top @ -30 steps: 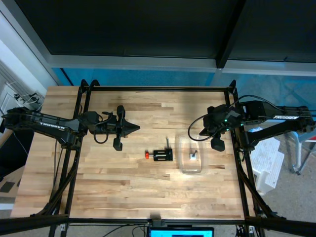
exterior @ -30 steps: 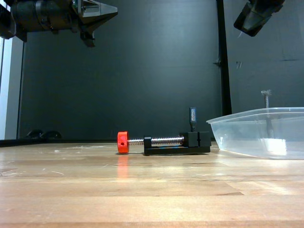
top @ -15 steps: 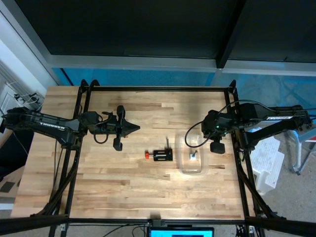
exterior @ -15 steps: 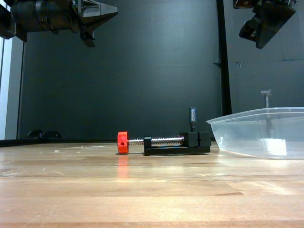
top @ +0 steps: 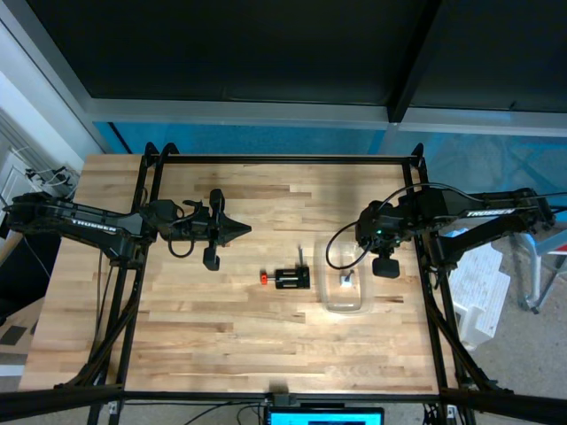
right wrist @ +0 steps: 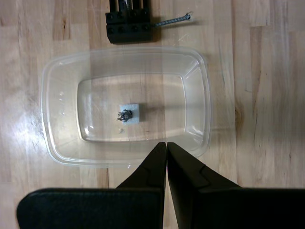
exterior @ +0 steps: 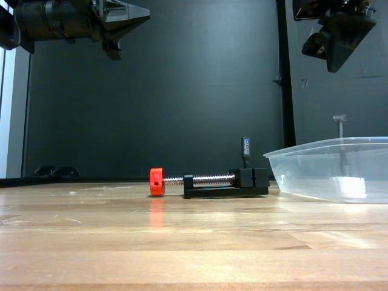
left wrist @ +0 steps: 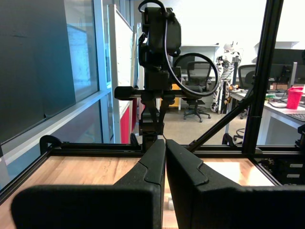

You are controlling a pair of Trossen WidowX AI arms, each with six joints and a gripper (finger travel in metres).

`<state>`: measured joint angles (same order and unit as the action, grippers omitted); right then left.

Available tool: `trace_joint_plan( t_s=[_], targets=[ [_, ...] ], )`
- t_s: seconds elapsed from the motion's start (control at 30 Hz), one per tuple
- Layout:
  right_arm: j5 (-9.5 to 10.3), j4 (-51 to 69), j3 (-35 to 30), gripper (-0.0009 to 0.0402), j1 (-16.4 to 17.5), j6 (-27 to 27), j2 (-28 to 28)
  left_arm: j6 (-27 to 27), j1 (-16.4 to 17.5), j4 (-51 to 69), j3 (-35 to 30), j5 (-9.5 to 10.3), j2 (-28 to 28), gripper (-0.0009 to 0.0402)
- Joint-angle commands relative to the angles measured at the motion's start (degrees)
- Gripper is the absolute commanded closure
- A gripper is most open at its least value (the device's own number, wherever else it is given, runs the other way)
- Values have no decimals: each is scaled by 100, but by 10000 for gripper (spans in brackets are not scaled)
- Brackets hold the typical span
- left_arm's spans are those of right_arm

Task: Pick the usb-c connector and install on the hub

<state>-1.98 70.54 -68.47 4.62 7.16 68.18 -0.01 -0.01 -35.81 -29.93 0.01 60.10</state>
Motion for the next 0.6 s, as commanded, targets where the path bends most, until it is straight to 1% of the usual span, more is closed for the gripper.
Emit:
trace_joint_plan(
  t_s=[0.03,0.27,0.47,0.57,0.6],
  targets=[
    [-2,9,2,376,7,-15,114,0,2,-2,-2,0,0,393],
    [-13,9,9,335,24,-85,428,0,2,-2,-2,0,0,393],
    [-24,24,9,303,28,-177,546,0,2,-2,-2,0,0,393],
    [-160,24,20,286,42,-216,546,0,2,-2,-2,0,0,393],
    [-162,17,46,279,42,-219,546,0,2,-2,-2,0,0,393]
  ],
)
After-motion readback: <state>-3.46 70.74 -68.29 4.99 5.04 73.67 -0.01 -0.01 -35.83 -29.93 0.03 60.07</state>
